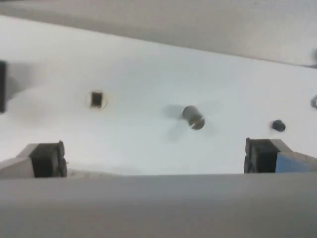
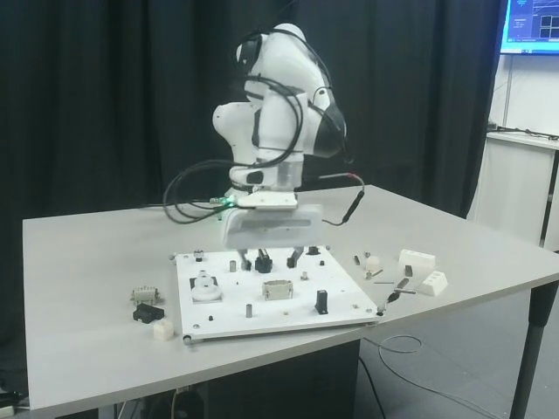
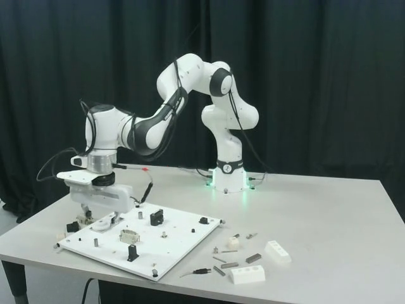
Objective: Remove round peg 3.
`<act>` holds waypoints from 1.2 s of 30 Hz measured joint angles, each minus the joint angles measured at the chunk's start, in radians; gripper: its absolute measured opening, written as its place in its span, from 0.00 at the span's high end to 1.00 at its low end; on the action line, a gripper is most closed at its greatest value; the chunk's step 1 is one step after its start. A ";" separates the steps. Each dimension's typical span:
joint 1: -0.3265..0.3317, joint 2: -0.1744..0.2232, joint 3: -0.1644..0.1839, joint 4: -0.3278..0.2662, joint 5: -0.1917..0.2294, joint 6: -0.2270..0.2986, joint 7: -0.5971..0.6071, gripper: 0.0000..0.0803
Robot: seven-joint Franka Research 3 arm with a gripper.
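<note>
Hovering over the white board on the grey surface, the end effector has its two fingers spread wide with nothing between them. The round peg stands in the board ahead of the gap and a touch toward the finger on the 3 o'clock side, its long axis upright, leaning only slightly in the wrist view. Judging from this, closing on it calls for a short advance toward 12 o'clock, then a straight descent.
</note>
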 joint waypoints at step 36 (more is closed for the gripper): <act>-0.073 0.148 0.000 0.035 0.140 0.084 -0.128 0.00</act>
